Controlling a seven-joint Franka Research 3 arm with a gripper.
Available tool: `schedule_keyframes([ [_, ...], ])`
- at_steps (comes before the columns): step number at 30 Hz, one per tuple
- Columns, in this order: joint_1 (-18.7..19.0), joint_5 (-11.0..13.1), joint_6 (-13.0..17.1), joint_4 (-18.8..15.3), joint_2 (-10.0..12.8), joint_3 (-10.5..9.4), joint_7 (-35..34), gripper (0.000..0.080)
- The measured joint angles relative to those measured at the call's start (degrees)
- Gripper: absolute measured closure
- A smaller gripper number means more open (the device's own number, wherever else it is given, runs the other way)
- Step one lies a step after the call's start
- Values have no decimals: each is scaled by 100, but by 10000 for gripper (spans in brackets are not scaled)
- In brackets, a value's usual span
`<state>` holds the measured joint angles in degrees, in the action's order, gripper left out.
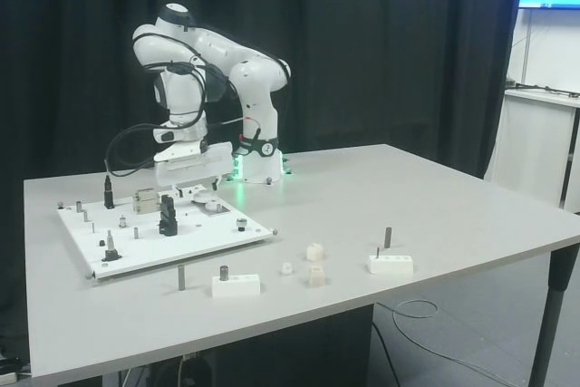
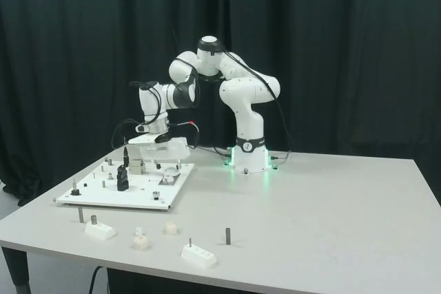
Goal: Insert large gear.
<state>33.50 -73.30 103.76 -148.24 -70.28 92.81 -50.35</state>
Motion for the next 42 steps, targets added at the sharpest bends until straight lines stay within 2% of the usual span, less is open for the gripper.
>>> schedule_keyframes([
  [12,14,72,-56,-16,-1,0,-297,3],
  [31,32,73,-56,-29,-16,0,-1347,3],
  [42,108,73,-51,-37,-34,3,-1720,3],
])
